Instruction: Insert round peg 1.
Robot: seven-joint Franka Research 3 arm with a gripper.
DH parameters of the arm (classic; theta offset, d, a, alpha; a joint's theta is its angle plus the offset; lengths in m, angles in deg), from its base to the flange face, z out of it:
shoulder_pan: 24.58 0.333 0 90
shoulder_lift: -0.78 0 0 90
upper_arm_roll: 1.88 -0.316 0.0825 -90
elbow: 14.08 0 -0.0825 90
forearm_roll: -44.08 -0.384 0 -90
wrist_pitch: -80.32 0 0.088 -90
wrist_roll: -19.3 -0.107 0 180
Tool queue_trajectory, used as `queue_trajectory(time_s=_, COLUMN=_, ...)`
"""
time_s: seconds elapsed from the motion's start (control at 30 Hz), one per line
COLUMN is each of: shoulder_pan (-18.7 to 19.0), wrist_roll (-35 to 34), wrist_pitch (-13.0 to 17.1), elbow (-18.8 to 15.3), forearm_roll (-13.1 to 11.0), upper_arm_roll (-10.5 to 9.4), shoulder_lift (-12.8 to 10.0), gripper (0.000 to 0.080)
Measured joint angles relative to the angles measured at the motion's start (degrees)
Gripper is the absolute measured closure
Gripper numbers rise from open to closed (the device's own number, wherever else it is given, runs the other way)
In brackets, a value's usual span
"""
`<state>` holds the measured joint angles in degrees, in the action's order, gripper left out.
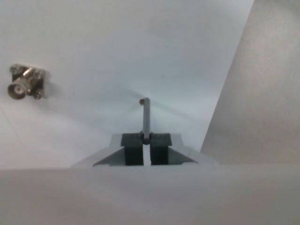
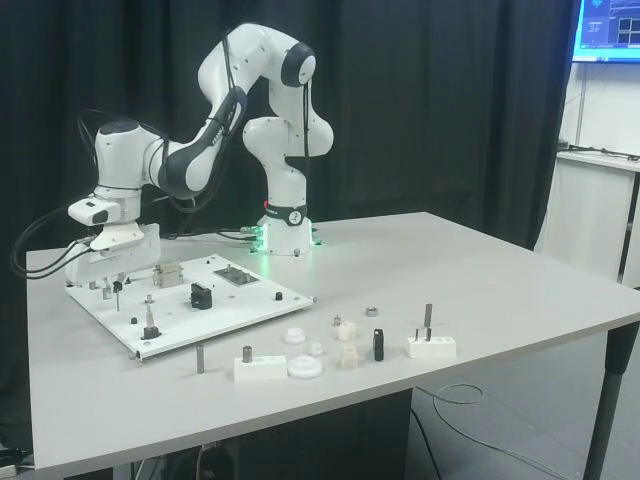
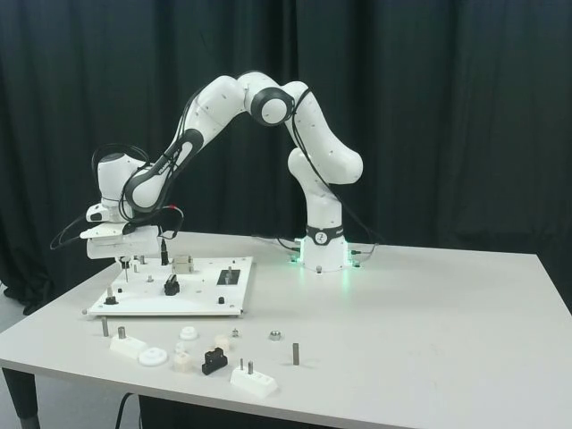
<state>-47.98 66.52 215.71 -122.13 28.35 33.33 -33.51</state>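
While the end effector (image 1: 146, 140) pinches the thin round peg (image 1: 145, 117) upright over the white board (image 2: 240, 300) near the tabletop's (image 2: 480, 270) left edge, insertion looks under way; next, I judge, comes aligning its tip and lowering gently.

white robot arm (image 3: 268, 107) with black joint bands and a green light at its base (image 3: 298, 261). grey table (image 2: 480, 270). white assembly board (image 3: 192, 299), black clip (image 2: 201, 295) on it. thin grey peg (image 1: 146, 119) between black fingertip pads (image 1: 133, 149). white holder blocks (image 2: 431, 347). black curtain (image 3: 447, 107) behind.
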Motion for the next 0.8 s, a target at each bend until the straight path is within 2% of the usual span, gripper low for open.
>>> queue_trajectory(time_s=0.8, shoulder_pan=0.0, wrist_roll=0.0, wrist_pitch=-0.8, elbow=-0.1, forearm_roll=0.0, upper_arm_roll=0.39, shoulder_lift=0.0, gripper=0.0774)
